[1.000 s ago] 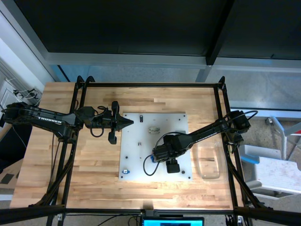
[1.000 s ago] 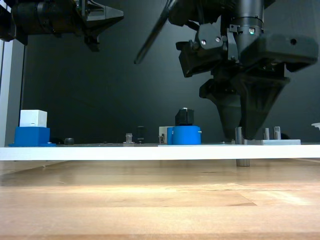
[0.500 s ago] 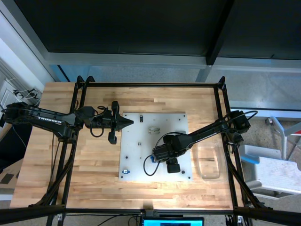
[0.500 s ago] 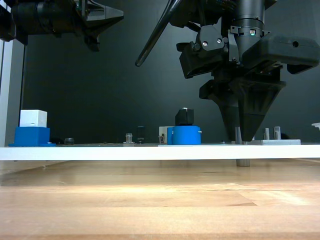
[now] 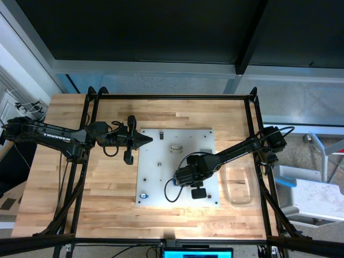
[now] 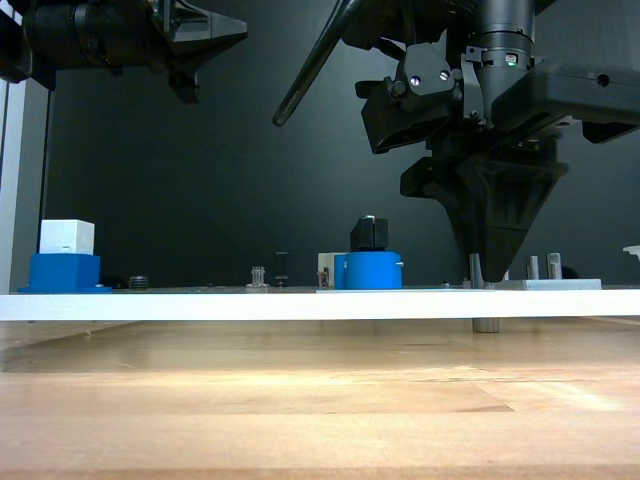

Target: Pick the 16mm cylinder and place it in the container

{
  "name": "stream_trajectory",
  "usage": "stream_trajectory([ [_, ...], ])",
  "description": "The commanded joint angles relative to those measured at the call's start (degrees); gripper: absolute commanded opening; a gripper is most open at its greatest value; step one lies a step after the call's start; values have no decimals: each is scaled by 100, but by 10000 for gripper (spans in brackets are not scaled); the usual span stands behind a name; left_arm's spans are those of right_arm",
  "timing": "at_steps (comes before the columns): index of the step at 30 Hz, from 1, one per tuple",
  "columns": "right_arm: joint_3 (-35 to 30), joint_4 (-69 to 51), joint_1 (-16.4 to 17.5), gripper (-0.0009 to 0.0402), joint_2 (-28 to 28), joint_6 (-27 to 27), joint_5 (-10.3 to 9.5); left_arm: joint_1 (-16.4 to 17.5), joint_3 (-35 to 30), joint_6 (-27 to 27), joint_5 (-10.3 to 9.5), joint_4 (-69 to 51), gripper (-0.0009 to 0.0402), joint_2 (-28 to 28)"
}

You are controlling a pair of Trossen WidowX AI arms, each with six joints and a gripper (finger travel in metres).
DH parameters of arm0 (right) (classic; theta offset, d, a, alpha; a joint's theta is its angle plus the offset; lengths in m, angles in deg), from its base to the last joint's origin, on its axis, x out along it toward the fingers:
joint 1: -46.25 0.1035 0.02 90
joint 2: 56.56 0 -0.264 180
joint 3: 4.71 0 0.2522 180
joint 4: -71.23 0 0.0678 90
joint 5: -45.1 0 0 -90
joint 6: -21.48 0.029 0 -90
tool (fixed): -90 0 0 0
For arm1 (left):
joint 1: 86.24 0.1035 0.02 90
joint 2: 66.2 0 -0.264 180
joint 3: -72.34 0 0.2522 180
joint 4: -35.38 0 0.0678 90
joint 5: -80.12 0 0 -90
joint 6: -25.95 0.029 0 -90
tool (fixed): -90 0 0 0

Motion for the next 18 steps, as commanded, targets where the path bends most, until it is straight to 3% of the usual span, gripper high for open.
stream_trajectory([
  [1, -15, -4, 4, 52, 2, 4, 37, 0, -2, 2, 0, 0, 0, 0],
  [18, -15, -63, 31, 23, 140, 2, 37, 0, -2, 2, 0, 0, 0, 0],
])
